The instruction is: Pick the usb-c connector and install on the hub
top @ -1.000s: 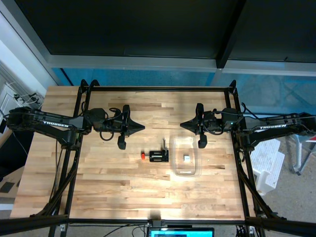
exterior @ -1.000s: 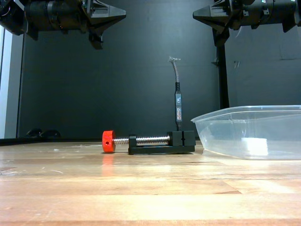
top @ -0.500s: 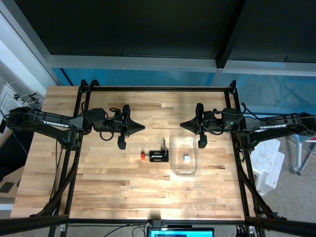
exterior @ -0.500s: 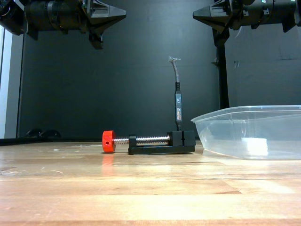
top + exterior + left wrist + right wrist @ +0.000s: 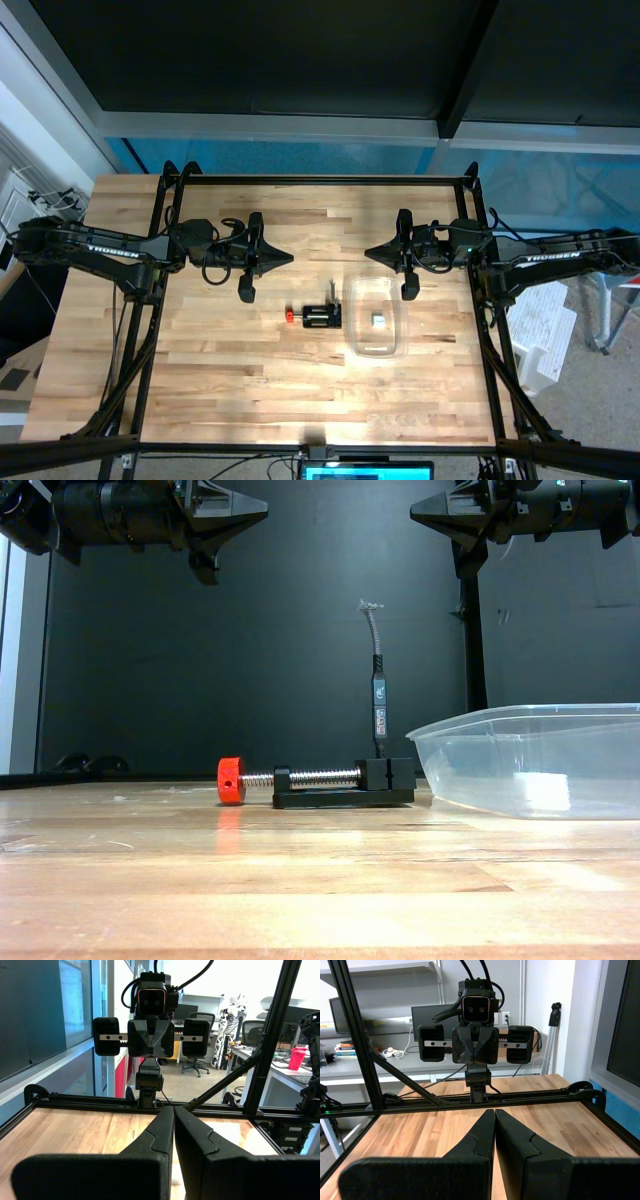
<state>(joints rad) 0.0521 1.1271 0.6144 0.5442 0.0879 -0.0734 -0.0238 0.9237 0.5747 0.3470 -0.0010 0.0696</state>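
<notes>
You have the vise (image 5: 345, 785) mid-table, its knob (image 5: 230, 780) at the left end. The tray (image 5: 520, 718) sits just right of it, with the block (image 5: 541, 791) inside. The connector (image 5: 380, 708) stands upright on the vise, nothing holding it. The left gripper (image 5: 288, 258) hangs high behind-left of the vise, the right gripper (image 5: 370, 252) high behind the tray.

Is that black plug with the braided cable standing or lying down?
Upright: the connector stands on the vise, its cable rising above it, nothing holding it. The left gripper and right gripper hang shut, high overhead.
</notes>
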